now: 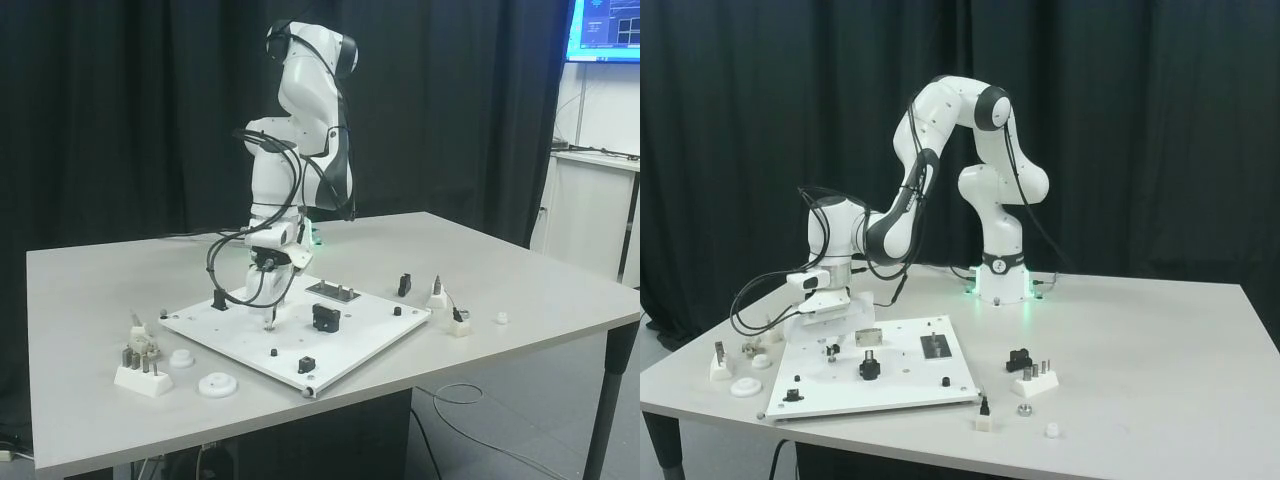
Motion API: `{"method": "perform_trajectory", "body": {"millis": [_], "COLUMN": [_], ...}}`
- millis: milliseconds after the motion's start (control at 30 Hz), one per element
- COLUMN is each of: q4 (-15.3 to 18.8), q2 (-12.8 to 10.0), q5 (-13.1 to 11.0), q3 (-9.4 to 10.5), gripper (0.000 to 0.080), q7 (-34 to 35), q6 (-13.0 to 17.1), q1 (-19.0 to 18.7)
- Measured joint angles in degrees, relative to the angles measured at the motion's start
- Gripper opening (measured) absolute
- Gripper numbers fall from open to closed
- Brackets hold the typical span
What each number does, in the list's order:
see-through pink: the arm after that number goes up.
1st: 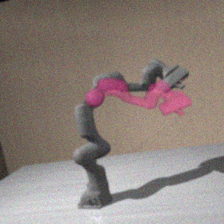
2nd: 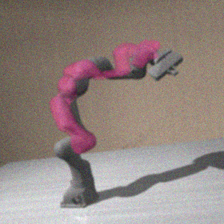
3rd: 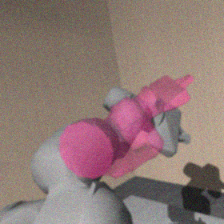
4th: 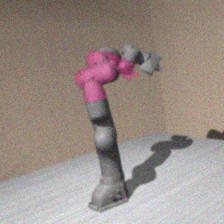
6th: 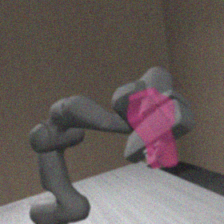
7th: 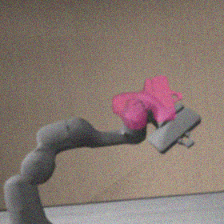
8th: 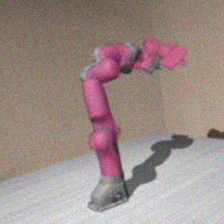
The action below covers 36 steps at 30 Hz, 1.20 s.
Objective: Insert BNC.
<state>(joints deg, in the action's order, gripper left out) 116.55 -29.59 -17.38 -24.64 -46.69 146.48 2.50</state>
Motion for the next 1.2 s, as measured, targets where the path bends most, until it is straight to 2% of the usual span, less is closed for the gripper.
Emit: {"method": "perform_trajectory", "body": {"millis": [433,800,967,1200], "q4": [-0.05,-0.05,-0.05,-0.04], "q2": [-0.04,-0.04,-0.05,-0.07], "q5": [0.0,0.01,0.03,0.03], "q3": [-0.01,-0.03,-0.03,-0.03], "gripper": [0.0121,0.0121,0.0121,0.0121], "q7": [-7.56,-10.9,-15.37,-17.19], "q6": [-0.02,-0.02,0.02,0.1], "q1": [0.0,0.01,0.01,-0.01]}}
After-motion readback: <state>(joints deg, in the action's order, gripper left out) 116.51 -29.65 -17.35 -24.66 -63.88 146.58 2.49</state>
